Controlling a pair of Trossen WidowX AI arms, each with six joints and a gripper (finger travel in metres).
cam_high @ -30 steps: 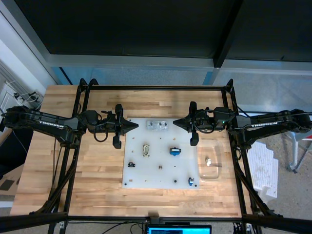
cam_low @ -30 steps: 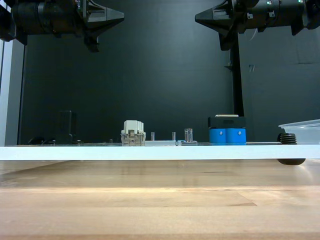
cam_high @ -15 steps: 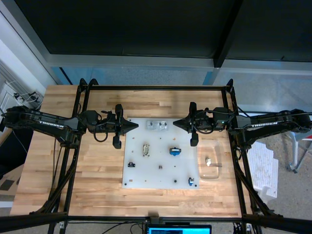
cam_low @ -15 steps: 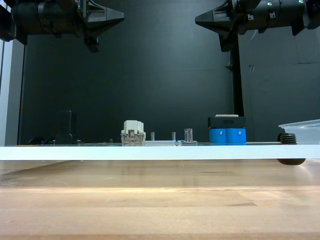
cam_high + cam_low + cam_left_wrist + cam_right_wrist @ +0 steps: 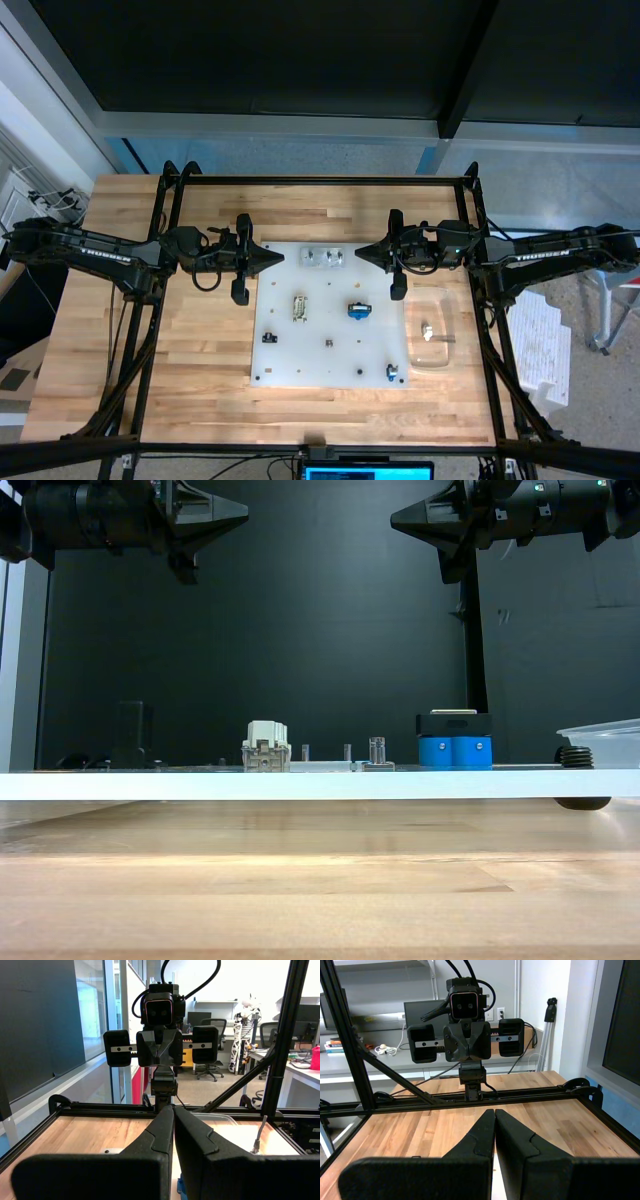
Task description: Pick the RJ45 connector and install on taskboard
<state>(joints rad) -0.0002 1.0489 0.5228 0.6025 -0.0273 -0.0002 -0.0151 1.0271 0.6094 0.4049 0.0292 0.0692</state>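
Observation:
My left gripper (image 5: pixel 279 258) hangs high over the white board's (image 5: pixel 300 370) far left edge, shut and holding nothing (image 5: pixel 173 1108). Facing it over the far right edge, my right gripper (image 5: pixel 359 252) is also shut and empty (image 5: pixel 495 1111). Both sit well above the board in the low view (image 5: pixel 244 517) (image 5: pixel 394 520). The small blue jack (image 5: pixel 392 374) stands at the board's near right corner with a pale-grey top. A pale block (image 5: pixel 427 330) lies in the clear tray (image 5: pixel 447 355). I cannot tell whether the connector is on the block or in the jack.
The board carries a beige connector housing (image 5: pixel 298 308), a blue-and-black part (image 5: pixel 357 310), a clear fixture (image 5: pixel 323 258) at the far edge and small pegs. A black frame (image 5: pixel 320 181) rings the wooden table. A laptop (image 5: pixel 368 469) sits at the near edge.

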